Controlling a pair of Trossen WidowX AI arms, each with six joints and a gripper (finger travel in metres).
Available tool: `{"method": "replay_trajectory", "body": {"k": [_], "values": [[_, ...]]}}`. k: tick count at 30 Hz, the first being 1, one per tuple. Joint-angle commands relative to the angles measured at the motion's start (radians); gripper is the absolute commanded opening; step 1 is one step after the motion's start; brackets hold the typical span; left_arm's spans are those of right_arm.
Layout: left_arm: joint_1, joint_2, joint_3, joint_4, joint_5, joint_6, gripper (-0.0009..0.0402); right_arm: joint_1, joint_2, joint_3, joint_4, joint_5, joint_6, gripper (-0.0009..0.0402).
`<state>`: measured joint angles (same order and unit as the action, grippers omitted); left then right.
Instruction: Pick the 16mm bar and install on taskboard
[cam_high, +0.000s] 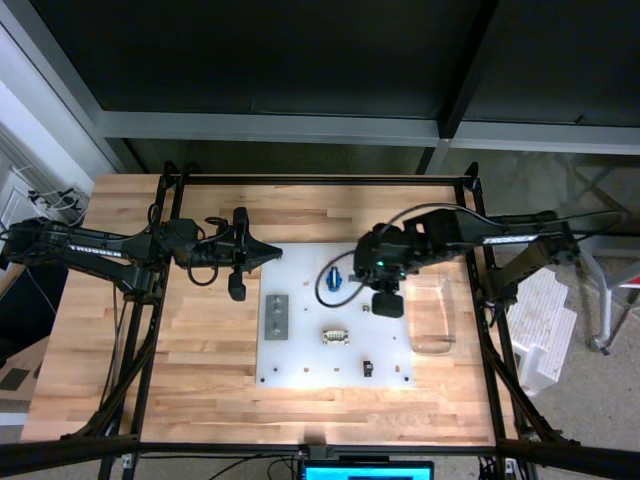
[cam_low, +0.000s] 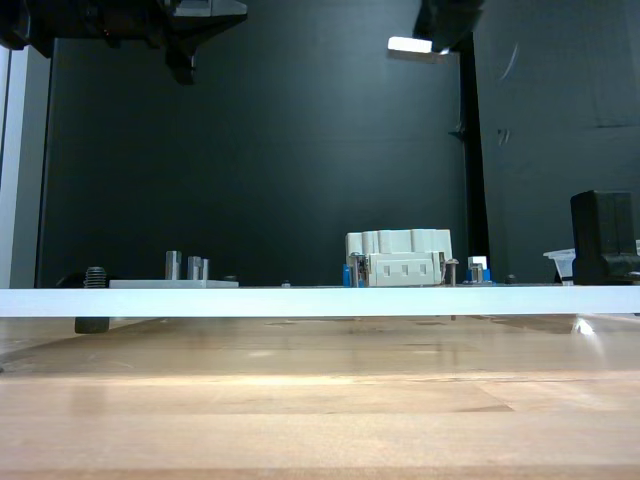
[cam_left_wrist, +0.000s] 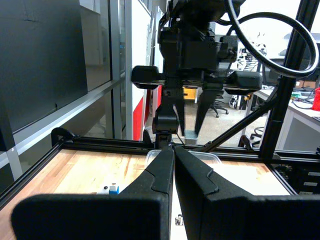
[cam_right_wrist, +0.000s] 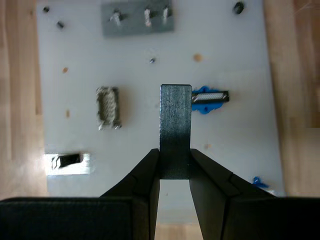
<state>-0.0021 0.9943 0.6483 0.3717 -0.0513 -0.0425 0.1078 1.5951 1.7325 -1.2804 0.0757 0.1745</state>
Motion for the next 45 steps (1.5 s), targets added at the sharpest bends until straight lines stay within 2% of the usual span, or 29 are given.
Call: {"method": "replay_trajectory", "body": {"k": [1,8,20,26,31,35,45], "values": [[0.0,0.0,0.0,-0.001,0.005,-0.001,0.0,-0.024,0.051,0.078,-0.029,0.001,-0.016,0.0016],[-0.001,0.0,0.0,-0.056,0.005,-0.019,0.0015,-0.056,0.161,0.26,-0.08,0.002,-0.043,0.0016],[-0.005,0.0,0.0,-0.175,0.01,-0.08,0.0142,-0.078,0.324,0.483,-0.09,-0.002,-0.08,0.0016],[-0.007,0.0,0.0,-0.191,0.014,-0.084,0.0182,-0.086,0.399,0.584,-0.091,-0.002,-0.105,0.0016],[-0.007,0.0,0.0,-0.191,0.013,-0.083,0.0196,-0.087,0.441,0.623,-0.075,-0.003,-0.113,0.0016],[-0.007,0.0,0.0,-0.188,0.013,-0.073,0.0198,-0.089,0.444,0.612,-0.022,-0.033,-0.113,0.0016],[-0.007,0.0,0.006,-0.181,0.013,-0.055,0.0198,-0.096,0.444,0.609,0.045,-0.035,-0.117,0.0016]]}}
